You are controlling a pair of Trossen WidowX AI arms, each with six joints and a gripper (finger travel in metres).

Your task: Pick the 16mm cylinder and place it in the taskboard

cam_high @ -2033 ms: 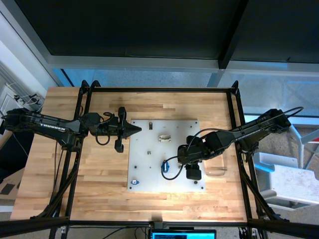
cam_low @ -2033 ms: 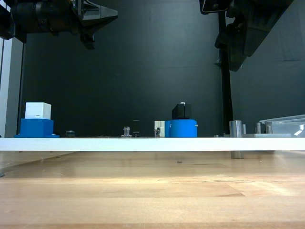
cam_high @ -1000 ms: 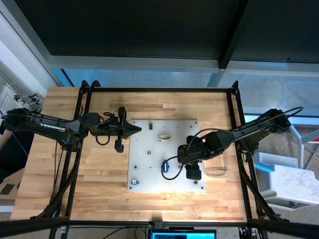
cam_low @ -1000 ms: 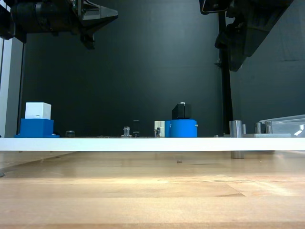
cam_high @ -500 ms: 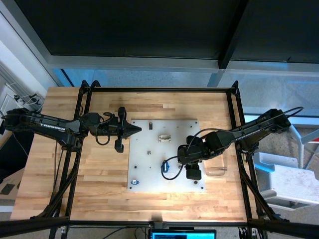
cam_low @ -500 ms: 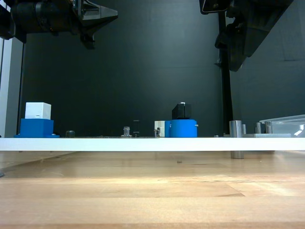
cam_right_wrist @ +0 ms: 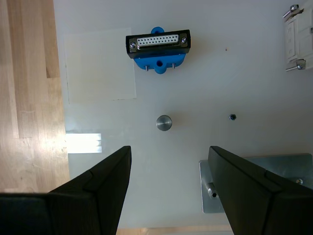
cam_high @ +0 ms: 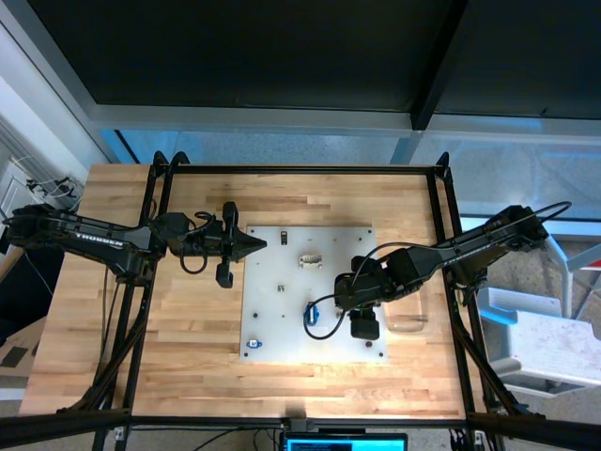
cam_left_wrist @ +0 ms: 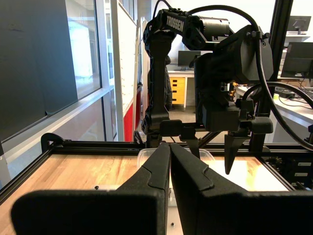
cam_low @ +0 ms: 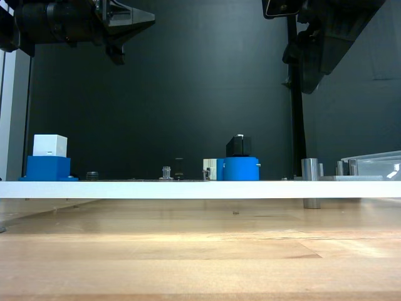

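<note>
Jaws aloft, right over taskboard [cam_high: 282, 324], left nearby

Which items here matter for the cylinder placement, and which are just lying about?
Job: 16mm cylinder, upright on the taskboard; right gripper, open above it.
Lying about: left gripper, shut, over the board's left edge; blue connector fitting; beige connector; clear tray.

A lab: glass walls [cam_left_wrist: 83, 54], desk monitors [cam_left_wrist: 299, 22], framed workbench [cam_high: 188, 310].
</note>
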